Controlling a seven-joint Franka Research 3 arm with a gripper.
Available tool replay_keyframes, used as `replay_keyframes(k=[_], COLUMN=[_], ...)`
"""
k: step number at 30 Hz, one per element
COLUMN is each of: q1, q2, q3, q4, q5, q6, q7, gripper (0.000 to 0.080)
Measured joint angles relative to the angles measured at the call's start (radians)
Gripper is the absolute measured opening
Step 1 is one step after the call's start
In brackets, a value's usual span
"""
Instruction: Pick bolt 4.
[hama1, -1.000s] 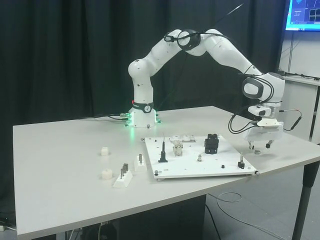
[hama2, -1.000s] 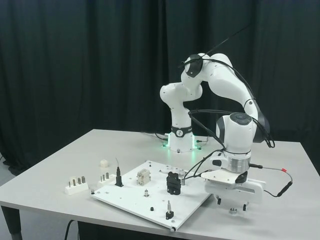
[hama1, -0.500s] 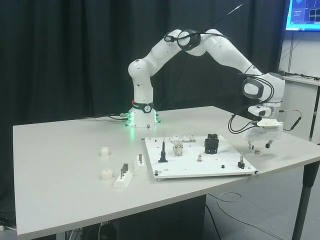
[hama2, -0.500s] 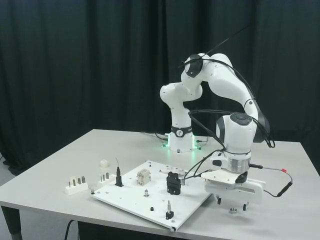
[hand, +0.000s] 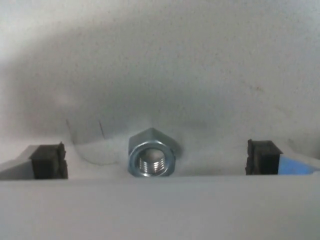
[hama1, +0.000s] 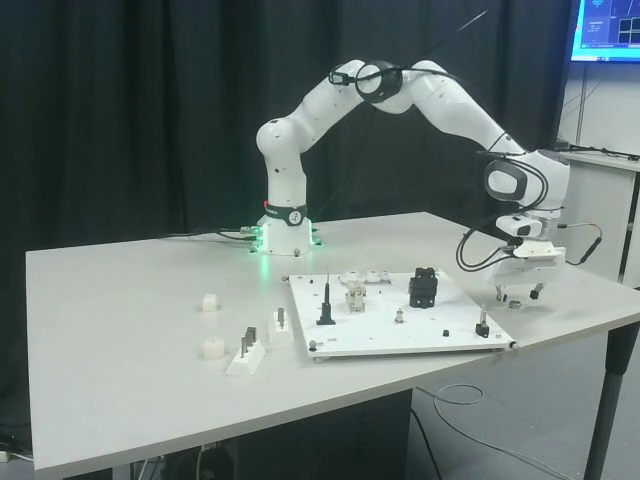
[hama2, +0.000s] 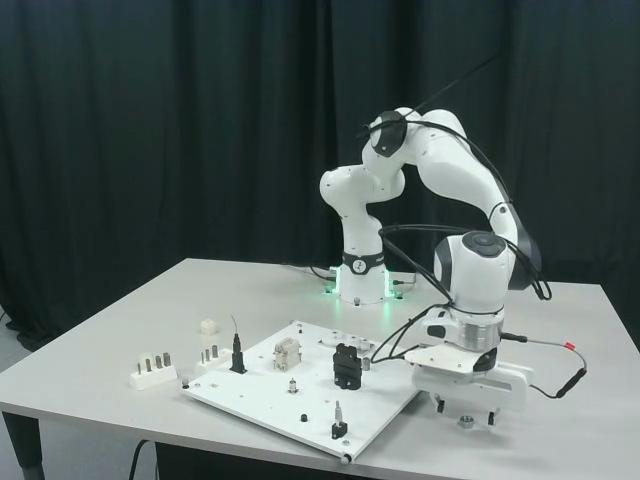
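Black curtains close off the room behind a grey table (hama1: 120, 300) that carries the white arm (hama1: 420, 90), whose base shows green lights. Bolt 4 I cannot single out in any view. What I see directly under the gripper (hama2: 464, 409) is a hex nut (hand: 151, 158), with its threaded bore facing the wrist camera, lying on the bare table between the two fingertips. The fingers (hand: 48, 161) stand well apart, one on each side of the nut, and neither touches it. In the second room view the same nut (hama2: 464, 421) sits on the table just below the gripper, between the black finger pads.

Beside the gripper, toward the arm's base side, lies a white assembly board (hama2: 300, 395). On it, nearest the gripper, I see a small upright pin on a black foot (hama2: 338, 420) at the board's near edge, then a black block (hama2: 346, 365), a small metal fitting (hama2: 286, 355), and farthest off a black post with a thin wire rising from it (hama2: 237, 352).

Beyond the board, well apart from the gripper, a white holder with upright bolts (hama2: 153, 371) rests on the table, with a second smaller holder (hama2: 209, 357) just beside the board and a small white cube (hama2: 207, 325) behind it. A cable (hama2: 545, 350) loops from the wrist out to the side.
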Motion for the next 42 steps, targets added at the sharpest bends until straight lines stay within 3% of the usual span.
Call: replay_keyframes(k=[29, 30, 35, 36, 42], q1=[-0.001, -0.001, -0.003, -0.003, -0.007], q2=[0.023, 0.023, 0.025, 0.026, 0.029], q3=[0.008, 0.009, 0.01, 0.01, 0.01], q4=[0.0, 0.0, 0.0, 0.0, 0.0], q5=[0.031, 0.031, 0.031, 0.031, 0.031], q6=[0.015, 0.015, 0.015, 0.015, 0.017], q7=[0.0, 0.0, 0.0, 0.0, -0.005], gripper=[0.0776, 0.0602, 0.0602, 0.0404, 0.0404])
